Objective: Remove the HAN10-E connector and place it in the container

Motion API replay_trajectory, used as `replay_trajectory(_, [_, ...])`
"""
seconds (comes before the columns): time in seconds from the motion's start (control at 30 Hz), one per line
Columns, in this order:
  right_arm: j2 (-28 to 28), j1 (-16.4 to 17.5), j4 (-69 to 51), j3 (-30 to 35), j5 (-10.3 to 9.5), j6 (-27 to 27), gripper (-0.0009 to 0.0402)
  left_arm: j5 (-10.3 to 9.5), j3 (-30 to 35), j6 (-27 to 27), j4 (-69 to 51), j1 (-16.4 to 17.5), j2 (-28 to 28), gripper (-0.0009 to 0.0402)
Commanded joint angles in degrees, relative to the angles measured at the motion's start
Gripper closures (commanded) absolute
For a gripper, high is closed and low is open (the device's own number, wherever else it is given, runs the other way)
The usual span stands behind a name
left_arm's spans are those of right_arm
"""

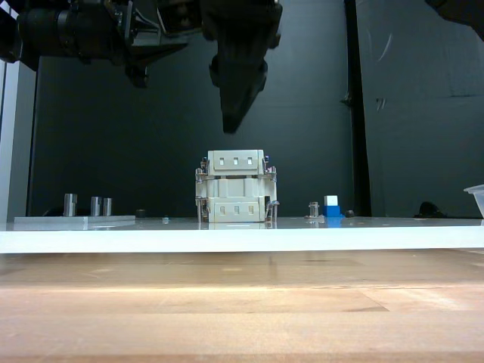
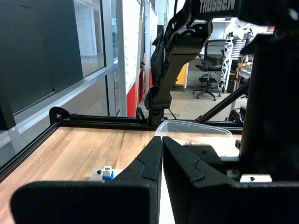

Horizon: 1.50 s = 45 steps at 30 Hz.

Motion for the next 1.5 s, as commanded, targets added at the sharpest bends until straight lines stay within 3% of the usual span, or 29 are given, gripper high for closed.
replay_trajectory(0.03, [0.52, 0.09, 0.28, -0.22, 0.04, -0.07, 0.0104, 0.02, 0.0, 0.02, 0.0, 0.0, 0.0, 0.0393])
replay_trajectory(0.9, [2.08, 0.74, 6.34, -6.14, 0.04, -0.61, 0.0117, 0.02, 0.0, 0.02, -0.02, 0.02, 0.0, 0.0393])
replay_trajectory(1.3, [2.08, 0.72, 6.67, -6.75, 0.04, -1.05, 0.0165, 0.02, 0.0, 0.02, 0.0, 0.0, 0.02, 0.0393])
replay_trajectory(1.5, [2.05, 0.72, 6.69, -6.75, 0.02, -1.01, 0.0213, 0.02, 0.0, 0.02, -0.02, 0.02, 0.02, 0.0393])
